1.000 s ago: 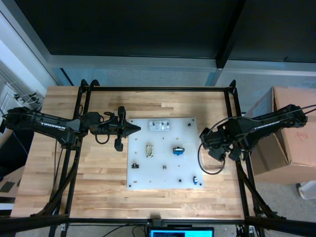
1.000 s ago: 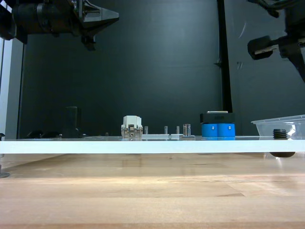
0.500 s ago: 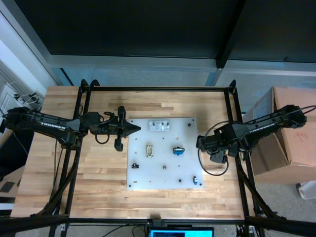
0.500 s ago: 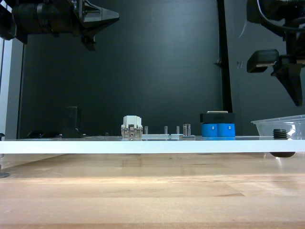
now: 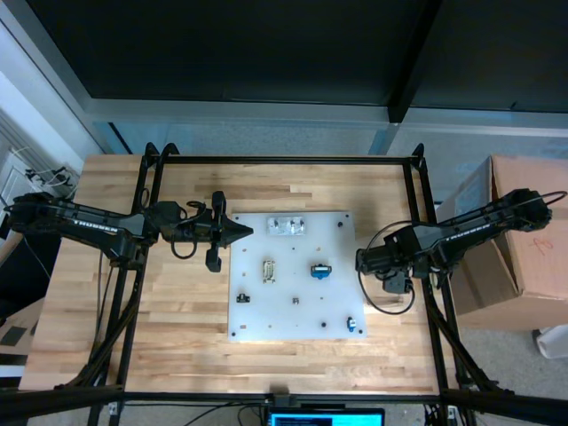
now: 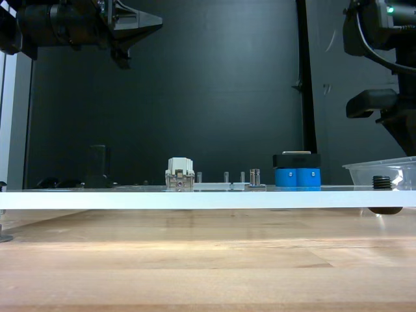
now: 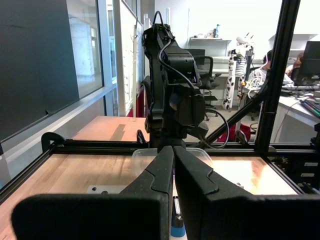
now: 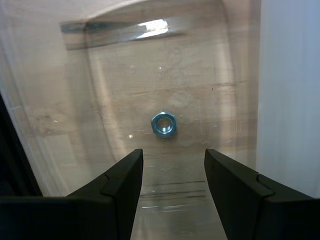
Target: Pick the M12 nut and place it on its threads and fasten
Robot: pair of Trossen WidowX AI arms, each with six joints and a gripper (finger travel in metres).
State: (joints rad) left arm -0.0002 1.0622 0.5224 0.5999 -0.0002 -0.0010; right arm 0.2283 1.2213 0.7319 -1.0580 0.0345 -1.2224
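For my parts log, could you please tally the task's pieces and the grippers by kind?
Clear plastic tray: 1
Small silver hexagonal nut, lying free in the tray: 1
Black ribbed stud, bare: 1
Grippers: 2 (left gripper shut, high over the left edge of the white board; right gripper open above the nut)
Total: 5

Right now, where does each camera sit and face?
High: above the near edge, looking down; both arms show, left tool shut by the board's far left corner.
Low: table height, level; bare stud, tray, both arms overhead.
Left wrist: along left tool toward the right arm.
Right wrist: down past the open right tool onto the nut, free in the tray.
Low and right wrist share the tray.
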